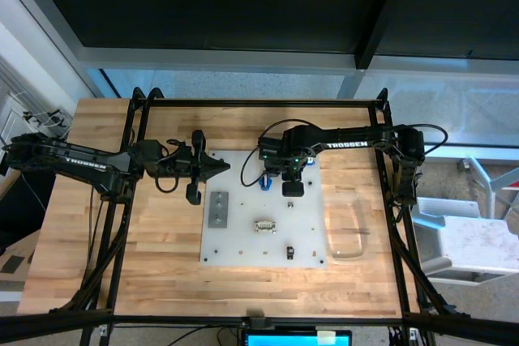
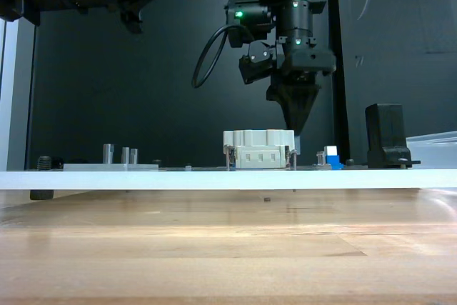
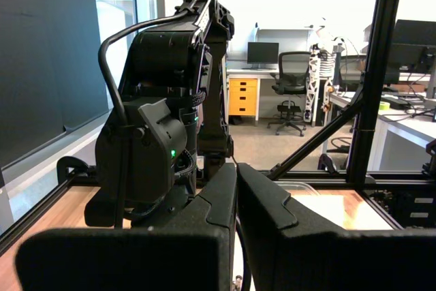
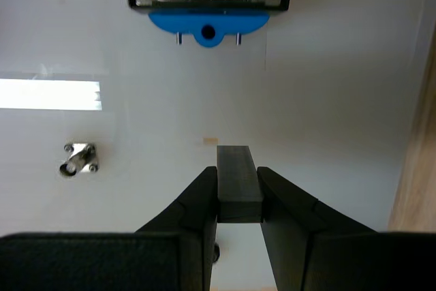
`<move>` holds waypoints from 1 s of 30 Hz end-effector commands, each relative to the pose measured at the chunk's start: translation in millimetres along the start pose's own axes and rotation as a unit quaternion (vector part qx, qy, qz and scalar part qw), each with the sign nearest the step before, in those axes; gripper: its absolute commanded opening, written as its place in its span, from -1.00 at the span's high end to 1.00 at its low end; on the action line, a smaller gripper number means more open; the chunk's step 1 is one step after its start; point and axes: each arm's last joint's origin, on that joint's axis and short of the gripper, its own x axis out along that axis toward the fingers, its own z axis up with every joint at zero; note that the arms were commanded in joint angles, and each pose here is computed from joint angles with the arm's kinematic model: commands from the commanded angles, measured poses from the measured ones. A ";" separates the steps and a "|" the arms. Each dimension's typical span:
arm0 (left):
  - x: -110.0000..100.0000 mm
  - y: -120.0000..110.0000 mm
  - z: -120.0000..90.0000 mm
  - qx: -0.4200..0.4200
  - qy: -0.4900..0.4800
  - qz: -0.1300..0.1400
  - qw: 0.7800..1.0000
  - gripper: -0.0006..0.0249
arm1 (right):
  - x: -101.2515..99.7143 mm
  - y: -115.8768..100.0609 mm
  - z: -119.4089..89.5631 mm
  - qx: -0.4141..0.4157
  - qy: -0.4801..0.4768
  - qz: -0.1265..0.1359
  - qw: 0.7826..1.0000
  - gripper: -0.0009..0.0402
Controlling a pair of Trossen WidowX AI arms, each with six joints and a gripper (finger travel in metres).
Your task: Pick the 16mm bar and place in it's hole on the taskboard
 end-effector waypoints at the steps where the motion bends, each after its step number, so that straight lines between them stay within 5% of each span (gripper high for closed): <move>1: 0.0 0.0 0.1 0.000 0.000 0.000 1.000 0.95 | 9.0 0.2 2.3 0.003 0.010 0.001 1.000 0.96; 24: 0.0 0.1 0.1 0.000 0.000 0.000 1.000 0.95 | 14.3 3.2 2.7 0.001 0.012 0.014 1.000 0.95; 30: 0.0 0.0 0.1 0.000 0.000 0.000 1.000 0.95 | 14.3 3.2 2.6 0.000 0.013 0.014 1.000 0.82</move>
